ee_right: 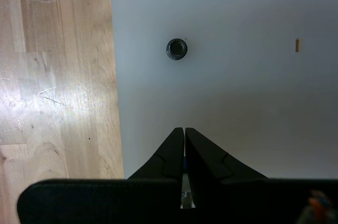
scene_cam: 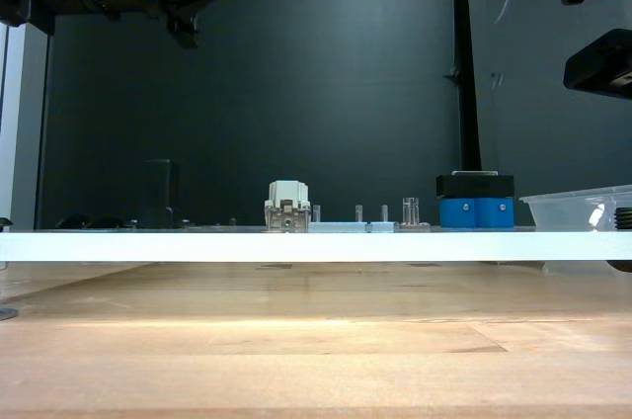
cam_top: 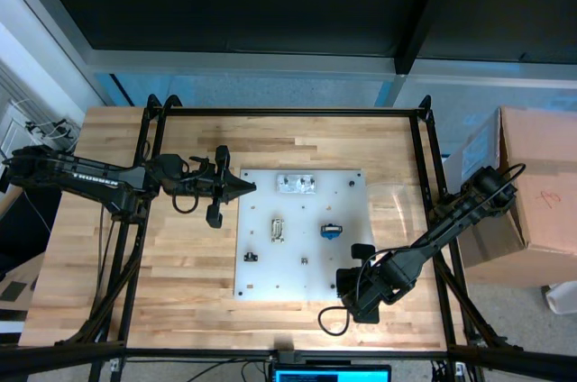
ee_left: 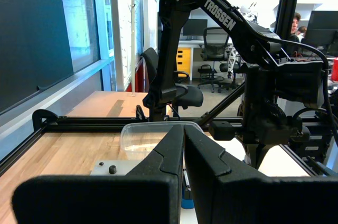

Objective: Remove the RJ45 connector from the taskboard and place in the container

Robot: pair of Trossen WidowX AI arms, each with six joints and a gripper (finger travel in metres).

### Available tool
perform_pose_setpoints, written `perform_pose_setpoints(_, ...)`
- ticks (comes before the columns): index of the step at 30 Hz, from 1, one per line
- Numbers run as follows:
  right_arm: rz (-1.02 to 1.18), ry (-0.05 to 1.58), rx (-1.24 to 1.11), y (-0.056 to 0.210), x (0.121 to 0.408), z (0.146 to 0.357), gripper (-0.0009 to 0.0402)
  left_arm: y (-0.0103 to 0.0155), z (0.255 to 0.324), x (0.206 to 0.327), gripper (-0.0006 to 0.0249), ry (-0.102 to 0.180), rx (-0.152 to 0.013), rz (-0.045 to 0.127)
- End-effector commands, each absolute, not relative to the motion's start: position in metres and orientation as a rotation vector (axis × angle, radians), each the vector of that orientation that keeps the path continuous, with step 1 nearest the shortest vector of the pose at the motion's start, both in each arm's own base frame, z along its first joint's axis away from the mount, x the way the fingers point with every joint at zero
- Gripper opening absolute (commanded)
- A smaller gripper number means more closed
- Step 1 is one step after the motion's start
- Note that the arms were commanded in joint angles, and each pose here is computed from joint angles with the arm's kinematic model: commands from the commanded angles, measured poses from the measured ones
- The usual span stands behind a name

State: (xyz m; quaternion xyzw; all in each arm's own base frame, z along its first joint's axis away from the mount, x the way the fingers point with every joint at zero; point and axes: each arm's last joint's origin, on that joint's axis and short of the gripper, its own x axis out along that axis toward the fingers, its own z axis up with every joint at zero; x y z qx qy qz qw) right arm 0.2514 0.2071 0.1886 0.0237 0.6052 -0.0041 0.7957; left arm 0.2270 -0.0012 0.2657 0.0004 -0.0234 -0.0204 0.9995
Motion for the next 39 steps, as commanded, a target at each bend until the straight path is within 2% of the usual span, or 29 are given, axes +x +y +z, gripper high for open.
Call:
perform_pose_setpoints(1,-0.013,1.293,0.048,0.207,0.251,0.190,0.0000,-0.0011,0.2657,0.227,0.0000,-0.047,0.001,-0.040)
perform_pose_setpoints(9,-0.012,1.292,0.050,0.207,0.252,0.191,0.0000,-0.0011,0.2657,0.227,0.0000,-0.047,0.001,-0.040)
perform_pose_setpoints(25,-0.005,1.265,0.072,0.202,0.250,0.214,0.0000,-0.0012,0.2657,0.227,0.0000,-0.047,0.001,-0.041)
perform_pose_setpoints(35,-0.006,1.265,0.074,0.202,0.250,0.214,0.0000,-0.0011,0.2657,0.227,0.0000,-0.047,0.001,-0.040)
perform_pose_setpoints(39,0.002,1.260,0.072,0.202,0.250,0.215,0.0019,-0.0012,0.2657,0.227,0.0000,-0.047,0.001,-0.041)
